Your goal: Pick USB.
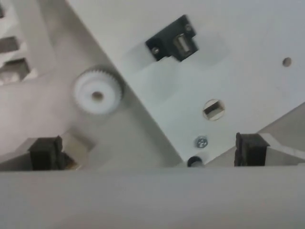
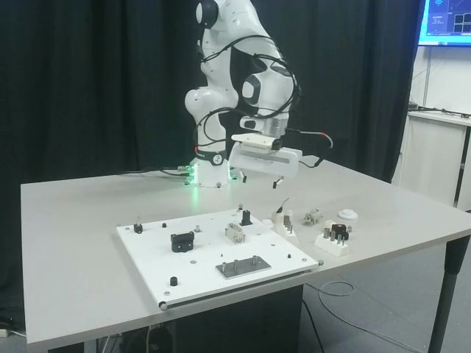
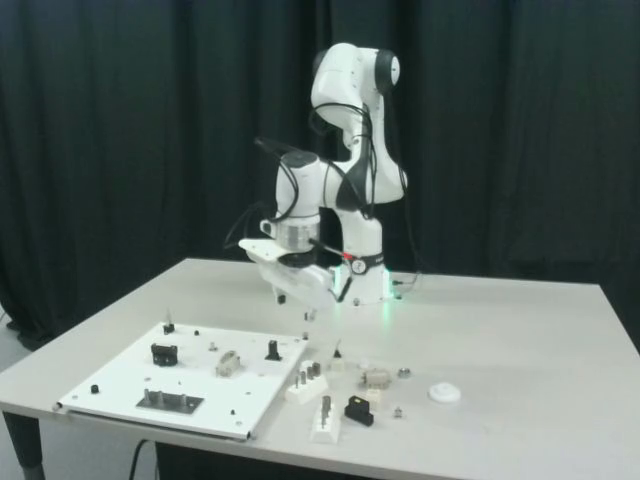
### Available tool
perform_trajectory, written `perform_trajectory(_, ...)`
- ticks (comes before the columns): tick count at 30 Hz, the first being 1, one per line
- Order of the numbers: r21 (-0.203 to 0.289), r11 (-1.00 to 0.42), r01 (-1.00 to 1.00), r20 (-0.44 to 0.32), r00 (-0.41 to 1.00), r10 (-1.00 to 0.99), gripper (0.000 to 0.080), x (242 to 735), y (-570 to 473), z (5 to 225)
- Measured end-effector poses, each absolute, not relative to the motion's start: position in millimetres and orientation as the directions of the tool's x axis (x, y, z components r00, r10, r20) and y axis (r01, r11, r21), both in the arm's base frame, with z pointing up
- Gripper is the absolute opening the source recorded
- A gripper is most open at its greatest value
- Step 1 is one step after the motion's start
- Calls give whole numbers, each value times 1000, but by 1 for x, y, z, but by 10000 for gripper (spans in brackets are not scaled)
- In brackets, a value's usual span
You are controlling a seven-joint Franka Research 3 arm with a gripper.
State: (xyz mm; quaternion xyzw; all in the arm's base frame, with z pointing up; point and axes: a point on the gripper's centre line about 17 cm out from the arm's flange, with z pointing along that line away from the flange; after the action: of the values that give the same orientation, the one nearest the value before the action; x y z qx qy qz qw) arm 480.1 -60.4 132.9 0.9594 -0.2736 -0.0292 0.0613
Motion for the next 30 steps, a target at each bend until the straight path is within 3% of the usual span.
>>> perform_trajectory(10,136,-867,-479,-40,872,-488,800,484,-31,141)
perform_trajectory(21,142,-793,-592,-37,798,-602,800,485,-15,146)
perform_trajectory(30,147,-841,-520,-46,846,-531,800,486,-5,145)
